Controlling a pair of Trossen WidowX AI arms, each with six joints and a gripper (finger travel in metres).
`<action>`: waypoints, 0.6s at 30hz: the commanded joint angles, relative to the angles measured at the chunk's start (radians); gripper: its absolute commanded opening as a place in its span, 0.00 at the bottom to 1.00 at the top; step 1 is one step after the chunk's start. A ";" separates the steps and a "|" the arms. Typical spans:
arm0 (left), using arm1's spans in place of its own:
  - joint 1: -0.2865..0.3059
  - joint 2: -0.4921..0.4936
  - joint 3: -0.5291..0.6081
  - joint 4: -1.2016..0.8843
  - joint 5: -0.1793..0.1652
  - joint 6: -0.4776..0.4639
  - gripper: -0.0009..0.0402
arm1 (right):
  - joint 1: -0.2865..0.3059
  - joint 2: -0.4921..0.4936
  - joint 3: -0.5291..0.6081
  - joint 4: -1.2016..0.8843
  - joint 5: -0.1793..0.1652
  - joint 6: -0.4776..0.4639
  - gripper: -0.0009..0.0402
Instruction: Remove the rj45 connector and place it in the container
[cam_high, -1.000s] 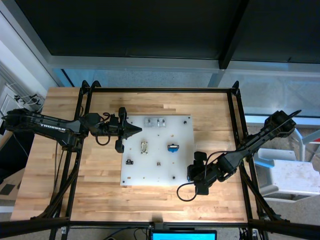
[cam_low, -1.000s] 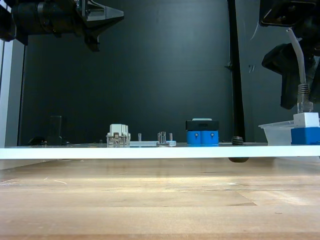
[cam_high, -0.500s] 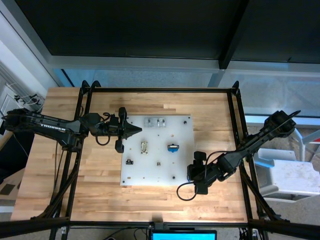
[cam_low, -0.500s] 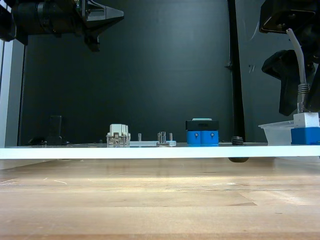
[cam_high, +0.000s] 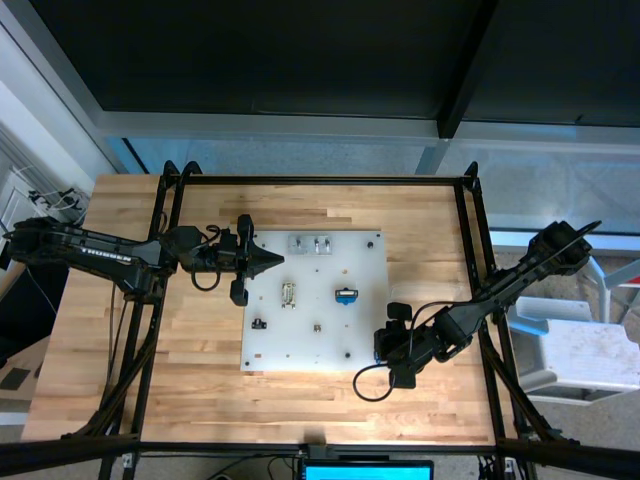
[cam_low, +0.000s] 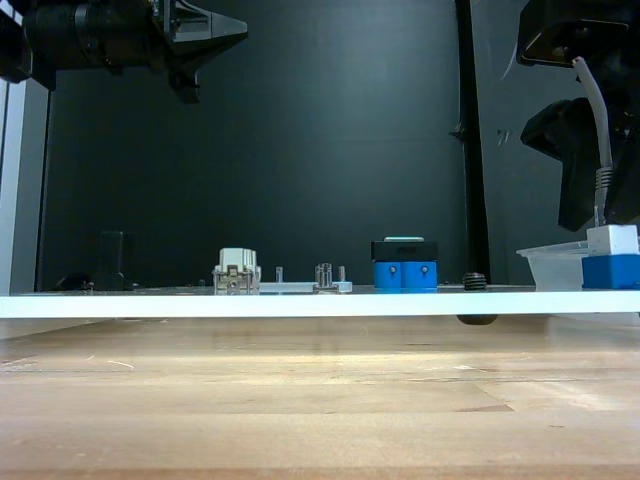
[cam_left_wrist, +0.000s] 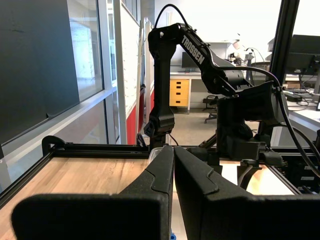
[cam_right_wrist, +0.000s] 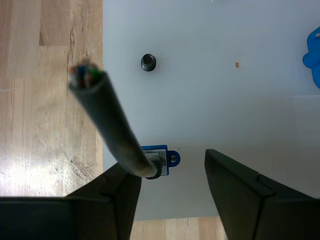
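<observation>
The rj45 connector (cam_low: 611, 239) is sitting in its blue socket block (cam_low: 610, 271) at the white board's (cam_high: 310, 340) near right corner. My right gripper (cam_right_wrist: 172, 162) is hanging above, fingers (cam_right_wrist: 235, 190) released around its grey cable (cam_right_wrist: 110, 115). My left gripper (cam_left_wrist: 173, 150) is hovering clenched, far left.

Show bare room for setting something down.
Bare wood: left of the white board, and between it and the table's near edge. Crowded: the board's near right corner, where the open right gripper straddles the rj45 connector; the shut left gripper hovers over its far left corner.
</observation>
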 joint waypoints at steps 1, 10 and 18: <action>0.000 0.000 0.000 0.000 0.000 0.000 0.02 | 0.000 -0.001 0.001 0.000 -0.001 -0.005 0.35; 0.000 0.000 0.000 0.000 0.000 0.000 0.02 | -0.002 -0.001 0.001 0.000 -0.003 -0.025 0.17; 0.000 0.000 0.000 0.000 0.000 0.000 0.02 | -0.002 -0.001 0.001 0.002 -0.003 -0.025 0.02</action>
